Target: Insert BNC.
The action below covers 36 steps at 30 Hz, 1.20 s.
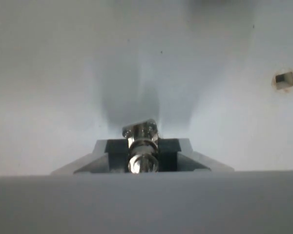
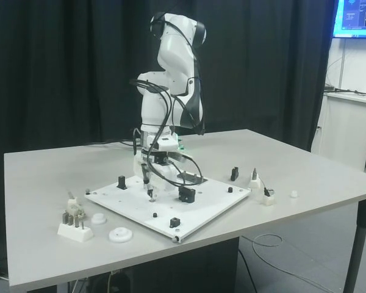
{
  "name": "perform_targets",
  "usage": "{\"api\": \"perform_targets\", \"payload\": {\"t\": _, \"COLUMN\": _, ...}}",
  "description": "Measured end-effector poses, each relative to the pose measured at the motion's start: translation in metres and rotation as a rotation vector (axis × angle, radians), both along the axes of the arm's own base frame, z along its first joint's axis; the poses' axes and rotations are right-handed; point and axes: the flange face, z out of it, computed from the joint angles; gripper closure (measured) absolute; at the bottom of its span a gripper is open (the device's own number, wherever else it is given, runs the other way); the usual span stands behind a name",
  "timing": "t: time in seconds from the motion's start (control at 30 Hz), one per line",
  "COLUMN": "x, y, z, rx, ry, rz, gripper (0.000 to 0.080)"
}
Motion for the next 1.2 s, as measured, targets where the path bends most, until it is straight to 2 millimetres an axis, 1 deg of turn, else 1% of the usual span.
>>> {"api": "perform_targets", "payload": {"t": 0.6, "x": 0.0000, "y": -0.0002, "z": 0.0001, "rx": -0.008, "ry": 0.011, "rz": 0.158, "gripper": 0.0682}}
{"api": "perform_targets", "payload": {"t": 0.93, "x": 0.0004, "y": 0.0001, "z": 0.0000, "rx": -0.017, "ry": 0.023, "rz": 0.304, "gripper": 0.0682}}
{"api": "perform_targets", "payload": {"t": 1.2, "x": 0.0008, "y": 0.0007, "z": -0.0001, "rx": -0.024, "ry": 0.031, "rz": 0.364, "gripper": 0.0682}}
